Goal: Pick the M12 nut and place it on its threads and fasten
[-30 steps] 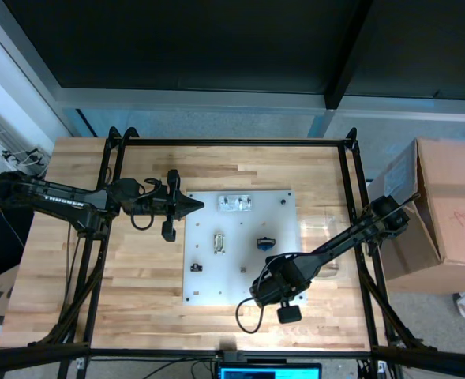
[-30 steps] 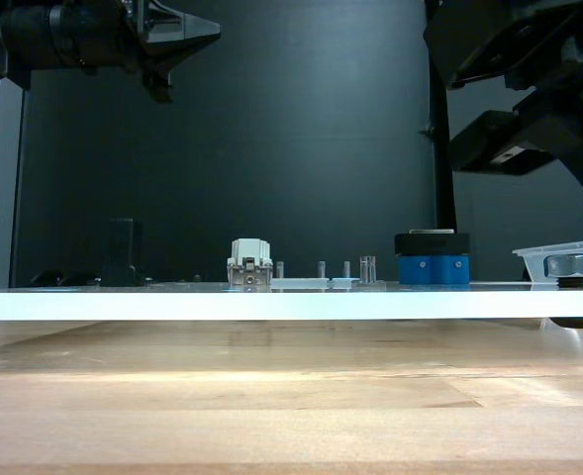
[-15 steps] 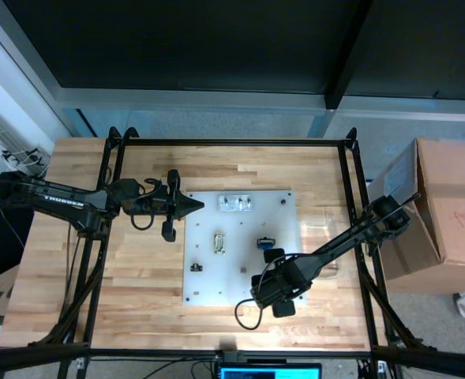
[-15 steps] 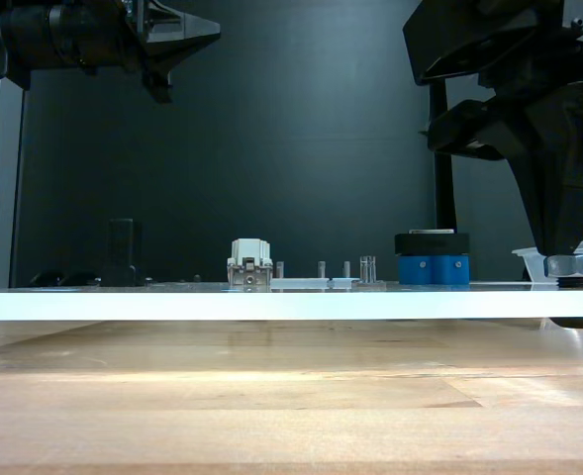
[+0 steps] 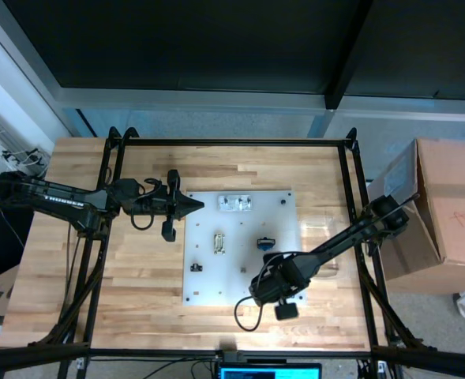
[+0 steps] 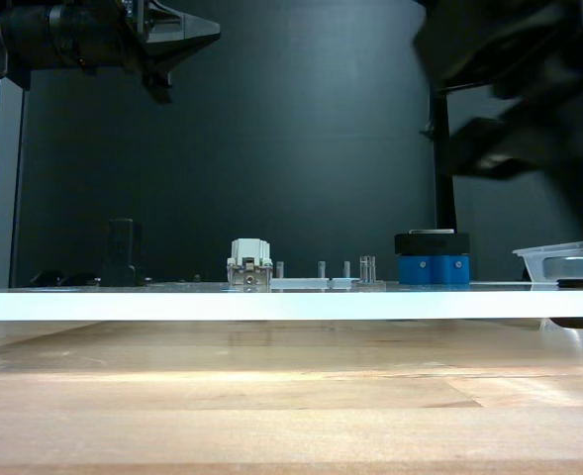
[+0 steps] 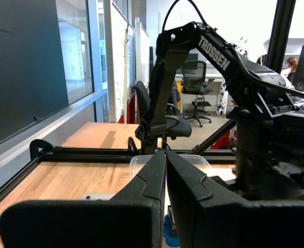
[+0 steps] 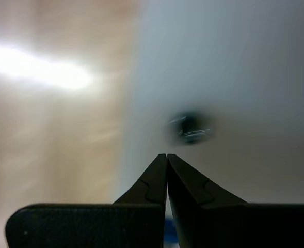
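Note:
The small silver M12 nut sits on its black stud at the white board's near right edge. The right wrist view shows it as a blurred nut on the board, just beyond the fingertips. My right gripper is shut with nothing between its fingers. It hovers over that corner and hides the nut in the high view. My left gripper is shut too, held high at the board's far left edge.
A clear tray lies right of the board, behind the stud in the low view. On the board stand a blue block, a white connector and small pins. A cardboard box stands off the table's right side.
Half a second ago the right gripper's tip was down on the nut. It has since lifted off and is blurred in motion. The nut stays on its stud. The left arm is still.

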`<state>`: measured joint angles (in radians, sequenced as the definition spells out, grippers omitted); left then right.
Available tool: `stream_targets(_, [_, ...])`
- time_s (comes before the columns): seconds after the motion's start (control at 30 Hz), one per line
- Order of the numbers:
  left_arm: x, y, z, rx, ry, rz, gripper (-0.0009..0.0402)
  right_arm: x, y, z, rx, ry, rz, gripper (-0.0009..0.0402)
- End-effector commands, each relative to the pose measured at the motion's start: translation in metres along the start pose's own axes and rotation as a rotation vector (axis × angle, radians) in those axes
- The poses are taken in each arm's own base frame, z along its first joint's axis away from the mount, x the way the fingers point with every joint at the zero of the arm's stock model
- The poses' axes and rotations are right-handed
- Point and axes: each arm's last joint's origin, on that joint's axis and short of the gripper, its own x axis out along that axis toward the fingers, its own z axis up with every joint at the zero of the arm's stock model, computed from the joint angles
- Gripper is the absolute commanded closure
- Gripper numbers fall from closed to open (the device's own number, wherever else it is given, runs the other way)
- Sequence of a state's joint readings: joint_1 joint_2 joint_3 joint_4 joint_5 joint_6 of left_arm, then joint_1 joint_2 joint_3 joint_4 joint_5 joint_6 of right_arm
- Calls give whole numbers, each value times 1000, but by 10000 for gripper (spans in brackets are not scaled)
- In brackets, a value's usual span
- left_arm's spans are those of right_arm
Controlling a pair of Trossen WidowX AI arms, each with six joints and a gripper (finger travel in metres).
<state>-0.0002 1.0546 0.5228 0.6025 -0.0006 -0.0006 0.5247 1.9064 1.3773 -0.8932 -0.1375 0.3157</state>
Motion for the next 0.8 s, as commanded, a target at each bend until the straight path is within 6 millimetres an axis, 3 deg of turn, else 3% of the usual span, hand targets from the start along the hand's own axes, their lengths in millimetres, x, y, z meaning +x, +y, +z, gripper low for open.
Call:
stream_targets(0.03, [0,0,0,0,0,0,393,-4,2,-3,2,21,40,393])
stream_targets(0.47, [0,0,0,0,0,0,393,-10,-7,-1,71,-94,-255,393])
stream_targets(0.8, [0,0,0,0,0,0,393,4,-8,4,67,-98,-277,393])
